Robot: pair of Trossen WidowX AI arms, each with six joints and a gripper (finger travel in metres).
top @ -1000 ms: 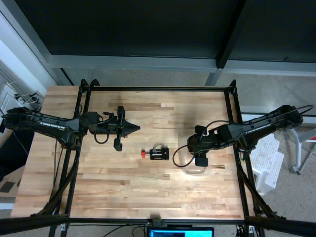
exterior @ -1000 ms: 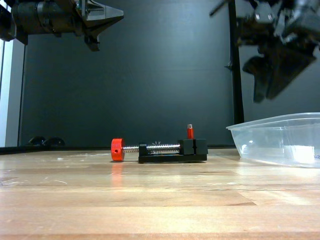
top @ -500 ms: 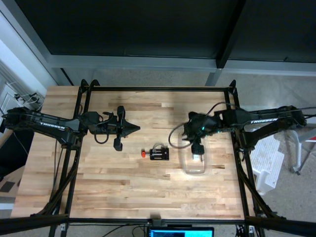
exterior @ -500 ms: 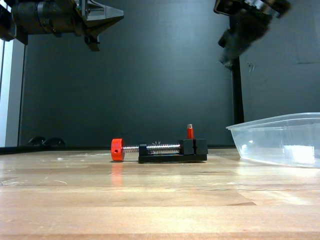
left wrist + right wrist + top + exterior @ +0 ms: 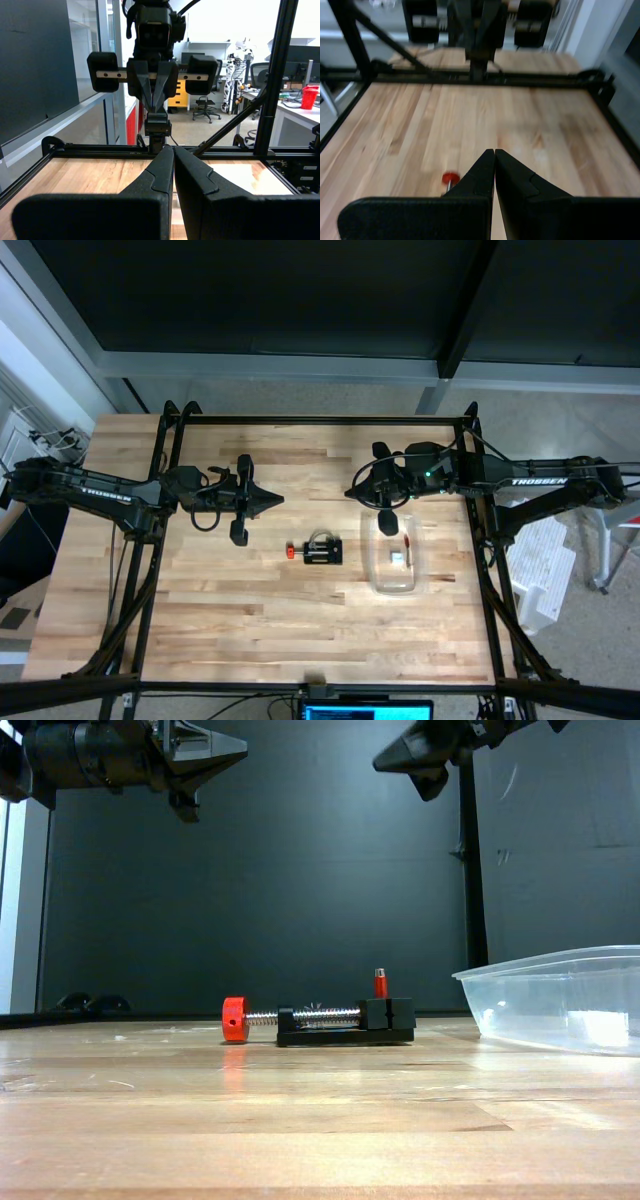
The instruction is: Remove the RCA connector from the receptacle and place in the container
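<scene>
The RCA connector, a tiny reddish plug, lies inside the clear container beside a small pale grey square piece. The receptacle is a black block with a red knob, and it sits mid-table left of the container. A short red post stands on the receptacle. My right gripper is shut and empty, held high behind the receptacle and left of the container. It looks down on the red knob. My left gripper is shut, parked high at the left.
A black frame rail runs along the table's far edge, with side rails down both sides. The left gripper faces the right arm across the table. Bare wood lies in front of the receptacle.
My right gripper has lifted away from over the container and swung back and left, turning level. The connector now shows lying in the container. The left arm has not moved.
</scene>
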